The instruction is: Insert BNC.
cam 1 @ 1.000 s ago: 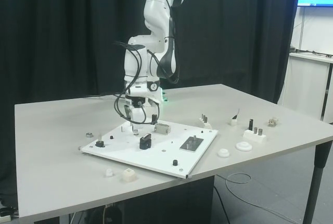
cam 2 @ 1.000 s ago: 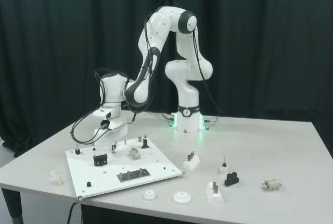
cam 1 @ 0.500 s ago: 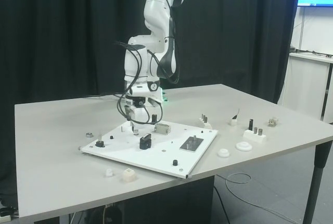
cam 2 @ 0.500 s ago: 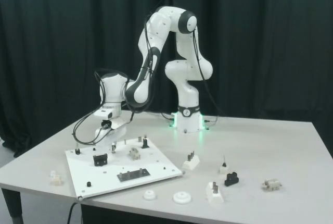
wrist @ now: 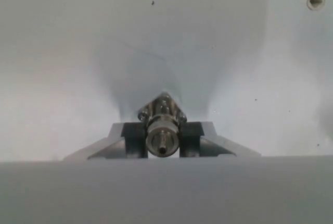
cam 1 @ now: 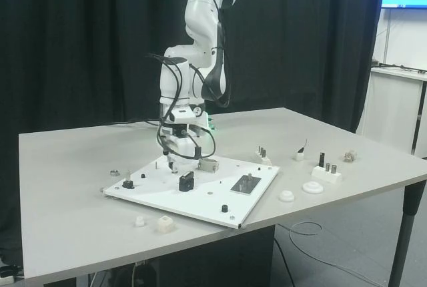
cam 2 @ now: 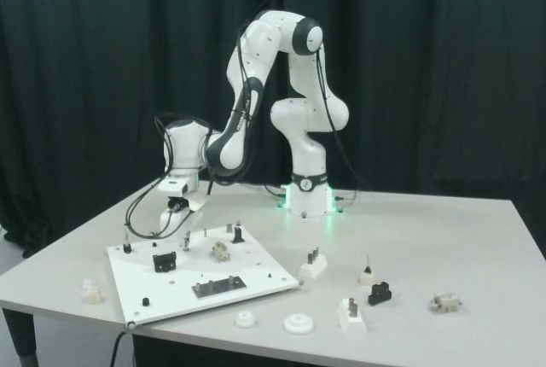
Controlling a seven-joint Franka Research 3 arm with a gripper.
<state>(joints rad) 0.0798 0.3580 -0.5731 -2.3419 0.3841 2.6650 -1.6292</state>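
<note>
Rising off the white board (cam 1: 200, 190) since a second ago, the gripper (cam 1: 173, 161) is now hanging higher above the board's far edge, and the cable loop at the wrist has shifted with it. Going left to right in the first room view: a black knob (cam 1: 127, 184) is sitting near the board's left corner, a black block (cam 1: 186, 181) is standing near the board's middle, a grey metal part (cam 1: 209, 165) is sitting just beside the gripper at the far edge, and a grey plate (cam 1: 245, 183) is lying toward the right corner. Off the board, white pieces (cam 1: 312, 186) are lying near the table's (cam 1: 60, 207) right edge. In the wrist view the BNC connector (wrist: 162, 125) is sitting between the fingers (wrist: 134, 139), which are clamping it on both sides, its open end facing the camera, hanging above the bare white board with its shadow under it.
</note>
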